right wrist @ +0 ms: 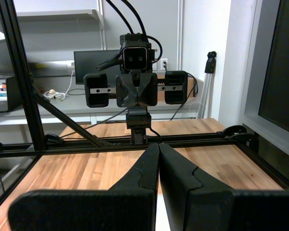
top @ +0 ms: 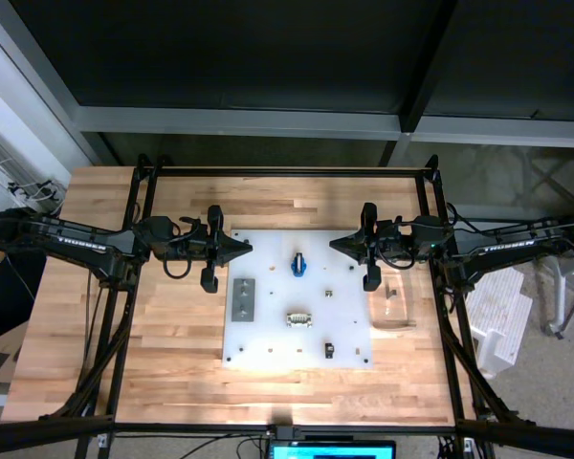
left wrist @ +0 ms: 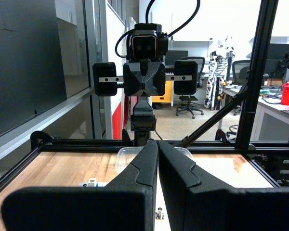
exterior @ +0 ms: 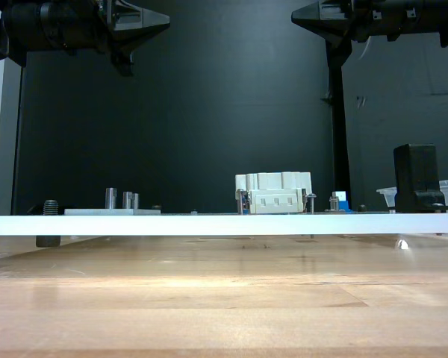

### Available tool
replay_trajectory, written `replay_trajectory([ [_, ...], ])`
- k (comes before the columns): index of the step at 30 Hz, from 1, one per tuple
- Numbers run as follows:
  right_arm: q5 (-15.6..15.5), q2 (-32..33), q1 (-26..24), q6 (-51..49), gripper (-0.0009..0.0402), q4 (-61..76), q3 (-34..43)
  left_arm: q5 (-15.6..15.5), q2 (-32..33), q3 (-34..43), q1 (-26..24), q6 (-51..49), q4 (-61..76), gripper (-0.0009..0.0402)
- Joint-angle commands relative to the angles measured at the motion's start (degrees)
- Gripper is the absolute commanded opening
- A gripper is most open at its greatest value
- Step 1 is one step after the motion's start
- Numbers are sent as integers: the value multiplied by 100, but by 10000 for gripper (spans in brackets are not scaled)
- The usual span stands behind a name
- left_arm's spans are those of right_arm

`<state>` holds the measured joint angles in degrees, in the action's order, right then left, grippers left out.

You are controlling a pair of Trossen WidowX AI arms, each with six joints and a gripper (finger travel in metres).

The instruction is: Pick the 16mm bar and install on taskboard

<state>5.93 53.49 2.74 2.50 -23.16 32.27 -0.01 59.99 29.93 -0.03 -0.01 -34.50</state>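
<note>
Light wooden table [top: 172, 373], planks running side to side, white task board [top: 268, 339] resting flat on its middle, clear plastic tray [top: 399, 311] just beside the board's right edge, black metal frame [top: 287, 172] standing along the table's edges.

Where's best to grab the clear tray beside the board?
Likely the clear tray's thin rim, from above: its upright wall fits between fingers. The right gripper, shut, hovers above the board's right side; the left gripper, shut, above its left. Where the 16mm bar lies, I cannot tell.
</note>
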Motion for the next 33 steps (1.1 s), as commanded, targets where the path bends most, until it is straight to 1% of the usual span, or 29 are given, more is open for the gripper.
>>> replay_trajectory([
  [1, -2, 2, 2, 7, 0, -2, 0, -2, 0, 2, 4, 0, 0, 0],
  [15, -2, -7, 15, 13, 0, 203, 2, 0, 0, 2, 4, 0, 0, 0],
  [22, -28, -15, 55, 22, 0, 1609, 354, 0, 0, 2, 4, 0, 0, 0],
  [24, -149, -11, 76, 2, 0, 2090, 496, 0, 0, 2, 2, 0, 0, 0],
  [25, -157, 0, 79, 4, 0, 2308, 560, -2, 0, 2, 4, 0, -2, 0],
  [33, -153, 13, 186, -2, 0, 4006, 925, -2, 0, 2, 4, 0, 0, 0],
])
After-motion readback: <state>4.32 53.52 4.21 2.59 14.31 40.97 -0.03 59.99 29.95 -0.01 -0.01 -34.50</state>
